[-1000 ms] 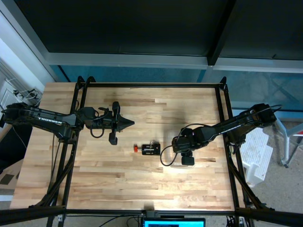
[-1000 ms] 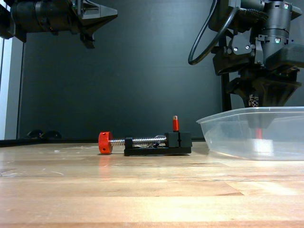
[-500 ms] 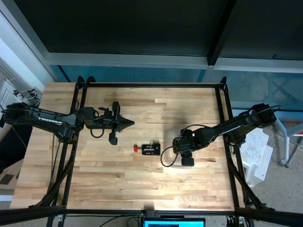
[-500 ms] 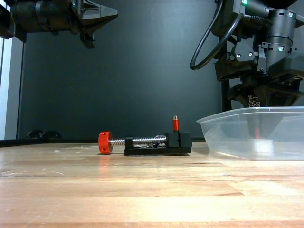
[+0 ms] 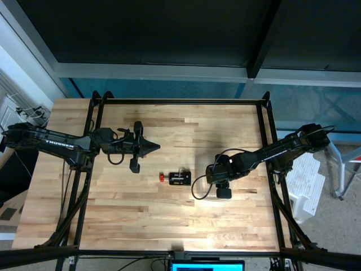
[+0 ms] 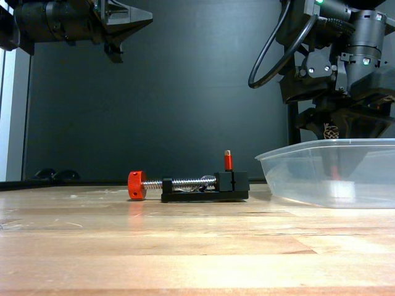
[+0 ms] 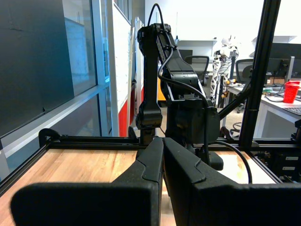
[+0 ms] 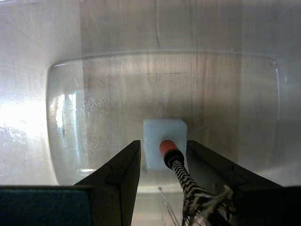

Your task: Pick the rca connector and install on the hub

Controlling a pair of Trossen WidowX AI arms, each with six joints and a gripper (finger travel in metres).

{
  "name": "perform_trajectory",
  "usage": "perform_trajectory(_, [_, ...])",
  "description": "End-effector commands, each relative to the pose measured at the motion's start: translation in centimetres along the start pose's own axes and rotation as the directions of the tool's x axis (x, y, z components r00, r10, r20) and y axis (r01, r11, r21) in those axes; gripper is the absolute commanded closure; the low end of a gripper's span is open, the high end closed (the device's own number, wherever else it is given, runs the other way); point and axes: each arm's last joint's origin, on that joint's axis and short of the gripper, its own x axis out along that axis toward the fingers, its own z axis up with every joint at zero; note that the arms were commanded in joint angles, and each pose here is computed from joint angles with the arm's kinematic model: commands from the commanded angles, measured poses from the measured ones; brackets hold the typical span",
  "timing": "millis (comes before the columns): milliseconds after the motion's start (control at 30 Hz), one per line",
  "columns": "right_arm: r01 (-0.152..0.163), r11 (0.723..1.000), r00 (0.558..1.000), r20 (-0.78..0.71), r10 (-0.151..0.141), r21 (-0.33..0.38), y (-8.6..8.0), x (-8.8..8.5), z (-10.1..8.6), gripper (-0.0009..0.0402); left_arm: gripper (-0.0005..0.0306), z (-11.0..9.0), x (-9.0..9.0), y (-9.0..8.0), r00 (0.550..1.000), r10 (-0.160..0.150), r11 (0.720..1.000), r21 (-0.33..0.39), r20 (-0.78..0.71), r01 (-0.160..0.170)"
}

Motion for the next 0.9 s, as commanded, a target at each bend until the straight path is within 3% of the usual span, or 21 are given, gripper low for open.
perform_trajectory(33, [-0.002, 1.0, 1.0, 0.009, 0.002, 0.001, 0.0, -0.24, 0.0, 0.0261, 0.03, -0.01, 0.01, 0.0, 1.0, 0.0, 1.0, 0.0, 0.0, 0.0])
perform_trajectory(200, [0.0, 1.0, 1.0, 0.013, 0.0, 0.001, -0.03, -0.37, -0.02, 0.0284, 0.03, -0.01, 0.01, 0.0, 1.0, 0.0, 1.0, 0.0, 0.0, 0.0])
perform_trajectory(633, [0.005, 1.0, 1.0, -0.012, -0.005, -0.001, -0.09, -0.35, -0.27, 0.0393, 0.03, 0.0, 0.0, 0.0, 1.0, 0.0, 1.0, 0.0, 0.0, 0.0])
perform_trajectory(900, [0.005, 1.0, 1.0, -0.007, -0.005, 0.001, -0.08, -0.36, -0.22, 0.0394, 0.03, -0.01, 0.01, 0.0, 1.0, 0.0, 1.0, 0.0, 0.0, 0.0])
